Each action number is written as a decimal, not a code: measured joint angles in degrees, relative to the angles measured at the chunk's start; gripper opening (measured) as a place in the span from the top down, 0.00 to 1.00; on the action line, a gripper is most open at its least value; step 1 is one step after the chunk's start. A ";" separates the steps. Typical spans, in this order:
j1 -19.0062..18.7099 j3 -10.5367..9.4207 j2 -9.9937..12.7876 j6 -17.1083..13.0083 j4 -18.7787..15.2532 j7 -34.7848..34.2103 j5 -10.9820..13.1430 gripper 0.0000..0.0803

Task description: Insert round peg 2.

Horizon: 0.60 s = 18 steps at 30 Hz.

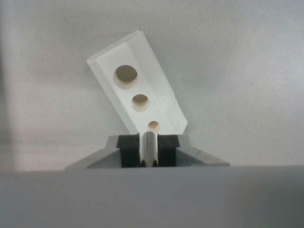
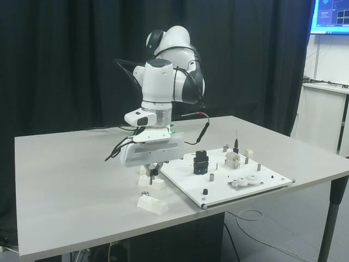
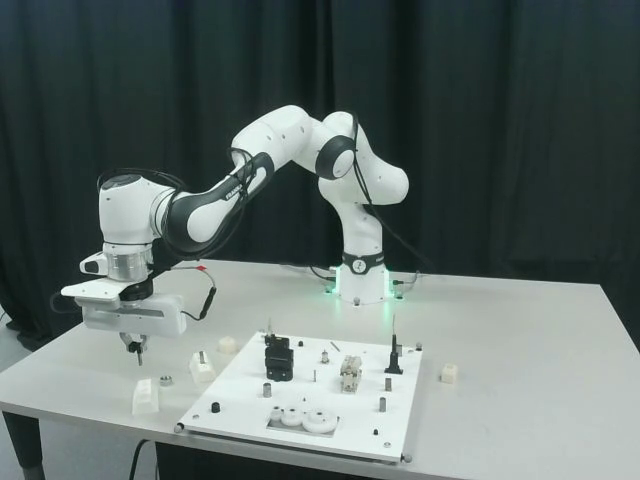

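We are looking at a robotics lab or test cell. Black curtains (image 3: pixel 500 130) close off the whole back of the room, as in a staged experiment area. A white robot arm (image 3: pixel 290 150) is bolted on a plain grey table (image 2: pixel 65 169), its base ring lit green (image 3: pixel 335 290), with cables running along it. Just beside the gripper (image 3: pixel 135 347) lies a white assembly board (image 3: pixel 400 415) set with small black and grey fixtures, pegs and white gears. Far off past the board from the gripper, a wall screen (image 2: pixel 331 16) glows above a white cabinet (image 2: pixel 322 114).
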State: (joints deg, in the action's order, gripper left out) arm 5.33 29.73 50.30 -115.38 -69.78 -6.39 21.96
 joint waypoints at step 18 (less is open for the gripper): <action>-0.19 0.04 -0.30 1.28 0.72 -0.10 0.00 0.91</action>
State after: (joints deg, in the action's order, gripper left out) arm 5.14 29.78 50.00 -114.10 -69.06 -6.49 21.96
